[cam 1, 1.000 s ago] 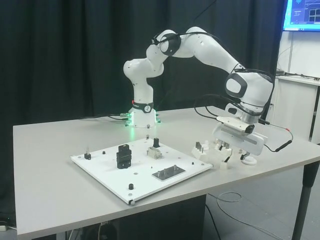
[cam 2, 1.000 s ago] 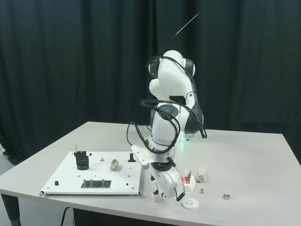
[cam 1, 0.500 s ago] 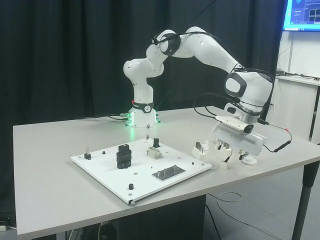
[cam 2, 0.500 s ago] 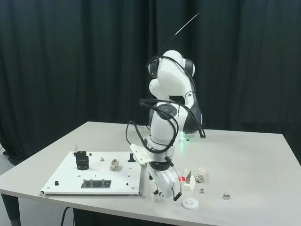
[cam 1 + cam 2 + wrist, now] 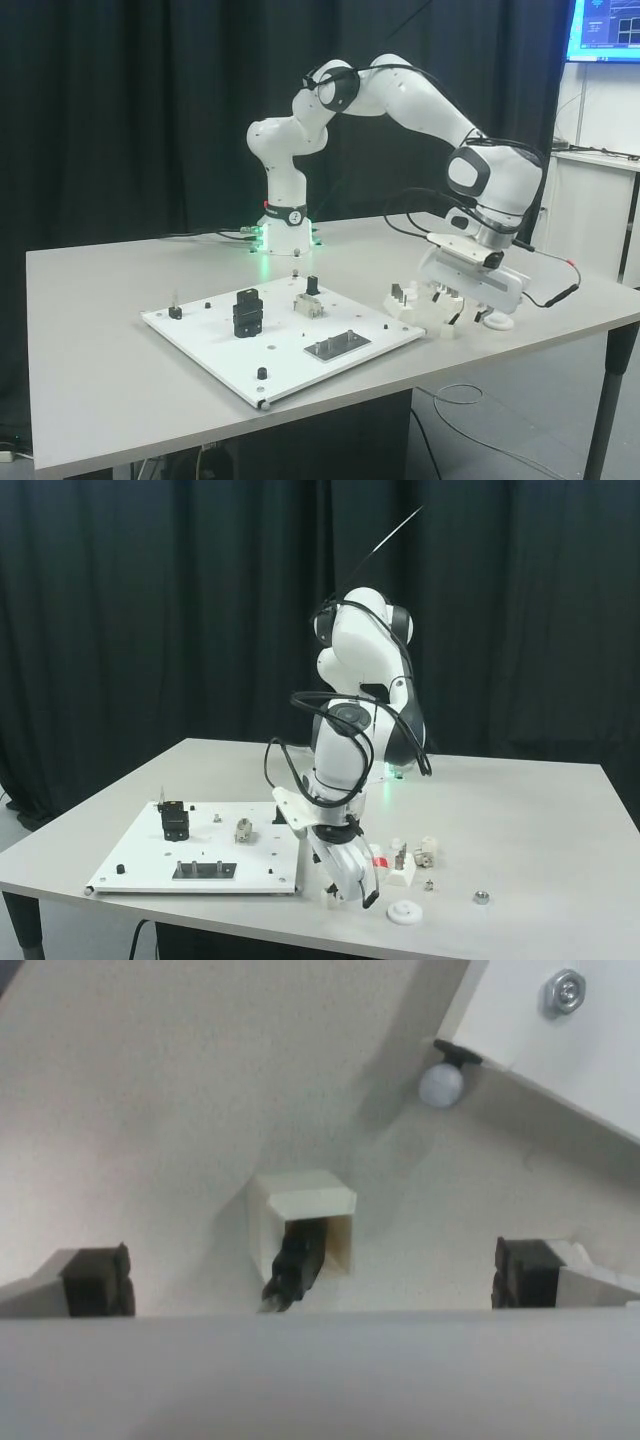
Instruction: Pick USB.
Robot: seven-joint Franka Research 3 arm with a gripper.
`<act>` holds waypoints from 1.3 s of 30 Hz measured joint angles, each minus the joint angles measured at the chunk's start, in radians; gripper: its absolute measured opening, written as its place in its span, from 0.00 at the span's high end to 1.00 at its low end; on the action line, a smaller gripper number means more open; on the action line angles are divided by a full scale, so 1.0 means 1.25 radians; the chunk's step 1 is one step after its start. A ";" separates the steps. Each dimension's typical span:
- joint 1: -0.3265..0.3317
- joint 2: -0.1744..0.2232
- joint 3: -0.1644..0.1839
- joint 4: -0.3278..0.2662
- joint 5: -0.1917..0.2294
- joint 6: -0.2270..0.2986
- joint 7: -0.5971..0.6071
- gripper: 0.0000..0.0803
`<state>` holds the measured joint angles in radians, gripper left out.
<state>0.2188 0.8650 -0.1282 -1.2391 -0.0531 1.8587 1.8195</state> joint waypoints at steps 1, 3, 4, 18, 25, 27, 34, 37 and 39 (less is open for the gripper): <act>0.000 0.001 0.000 0.000 0.000 0.000 0.000 0.00; -0.001 0.002 0.001 0.000 0.000 0.000 0.000 0.00; -0.001 0.003 0.001 0.000 0.000 0.000 -0.002 0.00; -0.001 0.007 0.004 0.000 0.000 0.000 -0.056 0.59; -0.001 0.008 0.004 0.000 0.000 0.000 -0.064 0.82; -0.001 0.008 0.004 0.000 0.000 0.000 -0.066 0.82; -0.001 0.008 0.004 0.001 0.000 0.000 -0.073 0.95; -0.001 0.008 0.004 0.004 0.000 0.000 -0.077 0.95; -0.001 0.008 0.004 0.007 0.000 0.000 -0.080 0.95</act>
